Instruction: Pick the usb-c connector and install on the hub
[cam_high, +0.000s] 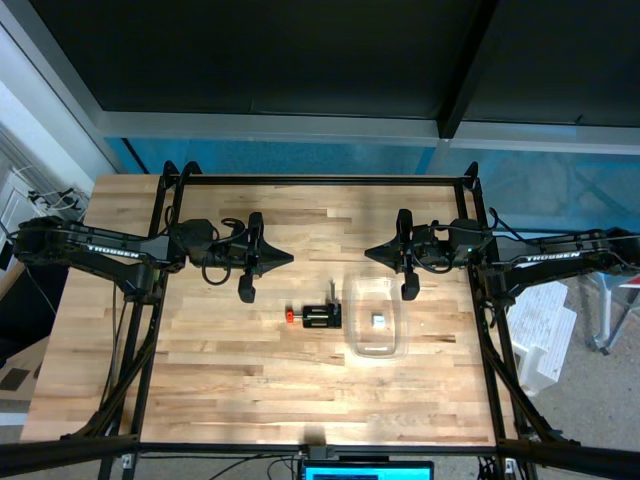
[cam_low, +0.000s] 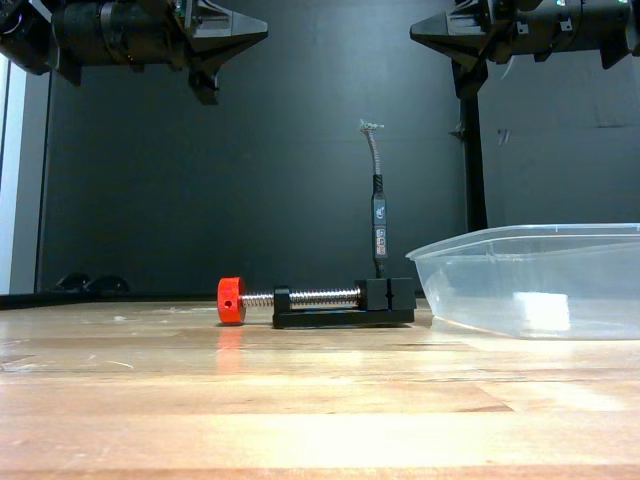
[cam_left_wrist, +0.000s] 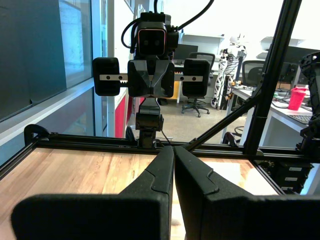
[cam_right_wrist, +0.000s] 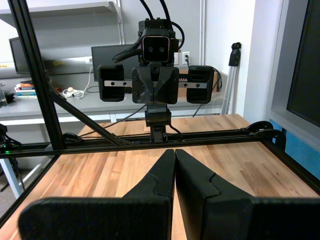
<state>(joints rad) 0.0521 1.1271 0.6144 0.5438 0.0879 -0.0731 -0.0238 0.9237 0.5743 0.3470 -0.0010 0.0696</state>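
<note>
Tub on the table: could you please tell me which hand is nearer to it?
Right. The right hand hangs high, just behind the far rim of the tub; the left hand hangs as high but farther off, behind the left end of the clamp.

we are looking into a robotics lab: office chairs (cam_left_wrist: 199, 104), a monitor (cam_right_wrist: 112, 55), a metal-framed wooden worktop (cam_high: 250, 340).
</note>
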